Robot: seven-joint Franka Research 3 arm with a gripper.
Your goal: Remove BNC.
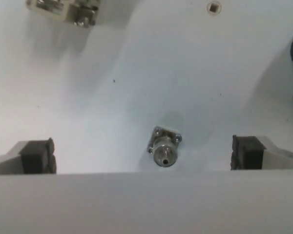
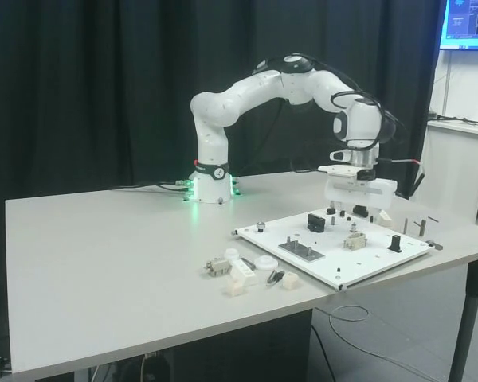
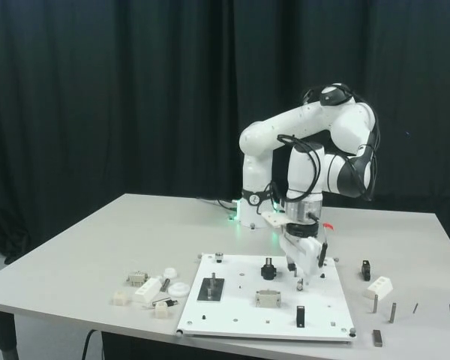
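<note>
BNC socket [image 1: 164, 147] stands upright on the white board [image 1: 136, 87], directly below the gripper [image 1: 142, 155], between its two spread black pads [image 1: 36, 156]. The fingers are wide apart, touching and holding nothing.

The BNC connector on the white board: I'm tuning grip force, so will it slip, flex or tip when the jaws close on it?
The BNC connector looks like rigid metal, so flexing seems unlikely. Its barrel is round and shiny, so the pads may slip unless centred. It appears fixed to the white board by a square flange with corner screws, so it probably won't tip; expect resistance instead.
</note>
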